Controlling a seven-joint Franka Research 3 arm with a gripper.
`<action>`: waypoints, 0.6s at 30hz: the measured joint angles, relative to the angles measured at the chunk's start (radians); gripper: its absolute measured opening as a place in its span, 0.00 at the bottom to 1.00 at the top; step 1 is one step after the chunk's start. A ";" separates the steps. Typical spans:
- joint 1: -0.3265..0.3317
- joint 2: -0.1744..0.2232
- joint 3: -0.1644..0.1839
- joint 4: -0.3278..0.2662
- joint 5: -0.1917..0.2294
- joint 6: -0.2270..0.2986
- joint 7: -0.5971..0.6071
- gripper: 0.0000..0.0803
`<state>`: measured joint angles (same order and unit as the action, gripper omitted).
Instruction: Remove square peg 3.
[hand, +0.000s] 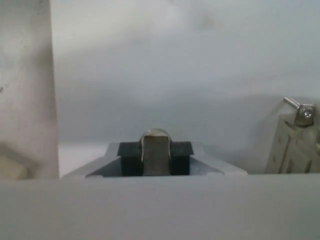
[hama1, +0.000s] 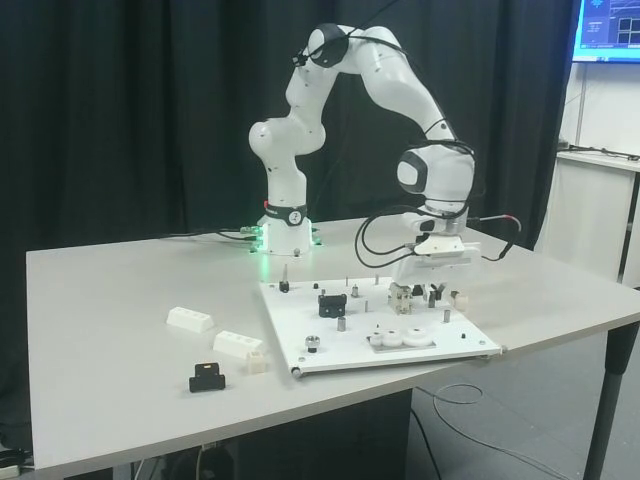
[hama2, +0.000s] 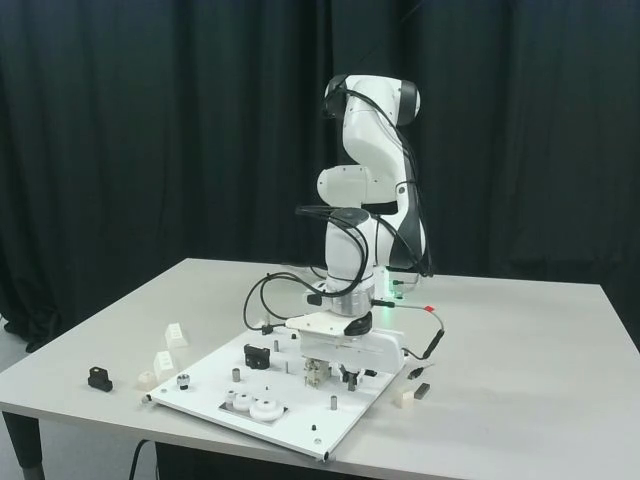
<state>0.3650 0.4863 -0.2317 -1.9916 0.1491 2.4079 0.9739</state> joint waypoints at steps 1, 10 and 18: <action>0.000 0.000 0.000 0.002 0.000 -0.004 0.000 0.14; -0.001 -0.007 -0.002 0.012 -0.001 -0.033 0.000 0.14; -0.001 -0.036 -0.004 0.014 -0.006 -0.082 0.000 0.14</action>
<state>0.3639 0.4500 -0.2359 -1.9775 0.1430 2.3254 0.9739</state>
